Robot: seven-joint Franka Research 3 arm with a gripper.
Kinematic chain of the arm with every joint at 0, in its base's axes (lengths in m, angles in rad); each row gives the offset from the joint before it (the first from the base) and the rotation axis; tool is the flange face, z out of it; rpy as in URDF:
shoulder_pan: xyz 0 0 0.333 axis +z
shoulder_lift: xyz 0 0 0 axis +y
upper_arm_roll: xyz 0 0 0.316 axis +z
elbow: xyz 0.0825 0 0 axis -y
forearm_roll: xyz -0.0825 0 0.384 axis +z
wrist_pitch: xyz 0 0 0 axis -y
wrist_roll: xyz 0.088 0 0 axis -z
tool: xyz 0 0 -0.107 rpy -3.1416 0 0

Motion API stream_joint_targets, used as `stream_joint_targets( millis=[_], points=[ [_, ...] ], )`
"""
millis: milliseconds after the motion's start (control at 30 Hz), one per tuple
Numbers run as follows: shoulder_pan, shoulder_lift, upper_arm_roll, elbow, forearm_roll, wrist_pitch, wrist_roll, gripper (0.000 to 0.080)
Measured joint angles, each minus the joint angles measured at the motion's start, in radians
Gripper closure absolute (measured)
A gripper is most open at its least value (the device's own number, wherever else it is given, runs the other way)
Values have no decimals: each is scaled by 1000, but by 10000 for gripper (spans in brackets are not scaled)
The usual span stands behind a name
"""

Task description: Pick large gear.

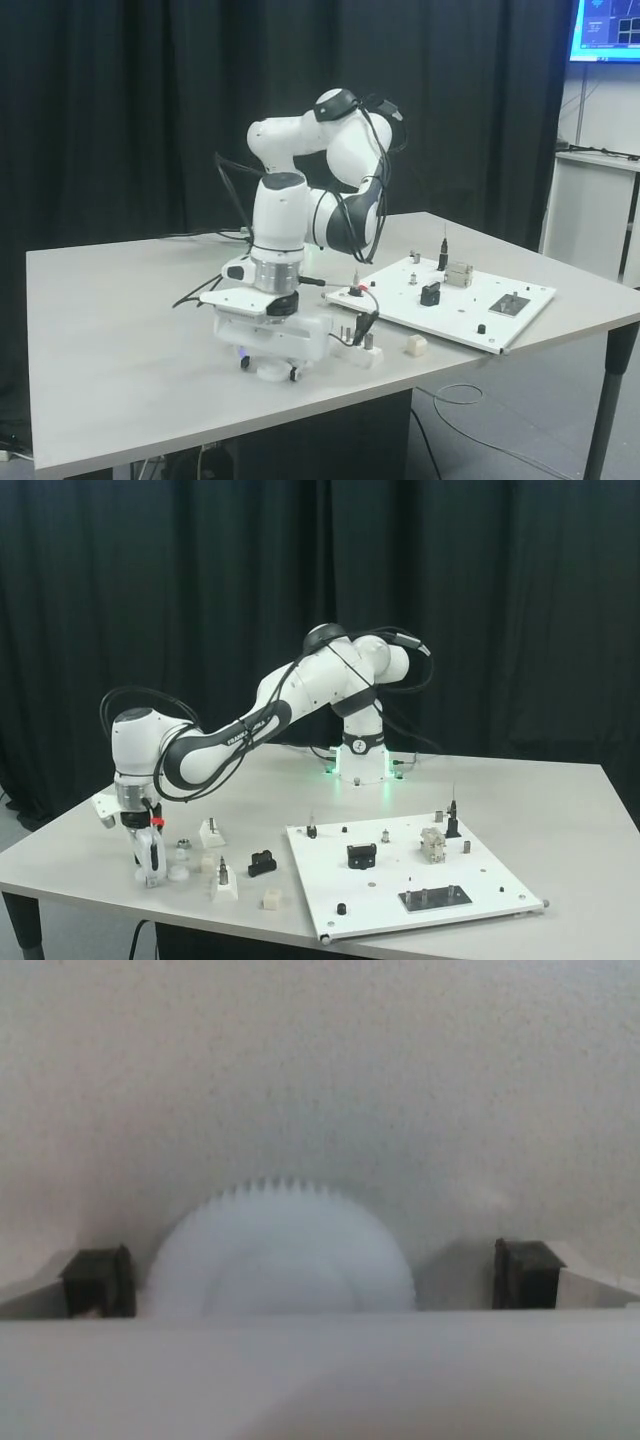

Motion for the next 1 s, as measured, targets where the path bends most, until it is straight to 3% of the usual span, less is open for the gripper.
stream_joint_targets(
  millis=[433,700,733,900,933,1000],
  points=[
    [-71,-34,88,78,-112,3,42,3],
    [-120,-62,159,118,-181,2,88,3],
    [-128,-67,171,124,-193,2,88,90],
    [-164,-89,231,152,-271,1,90,90],
    [-172,-94,245,156,-288,1,93,227],
    [-189,-106,274,164,-324,1,105,227]
  ],
)
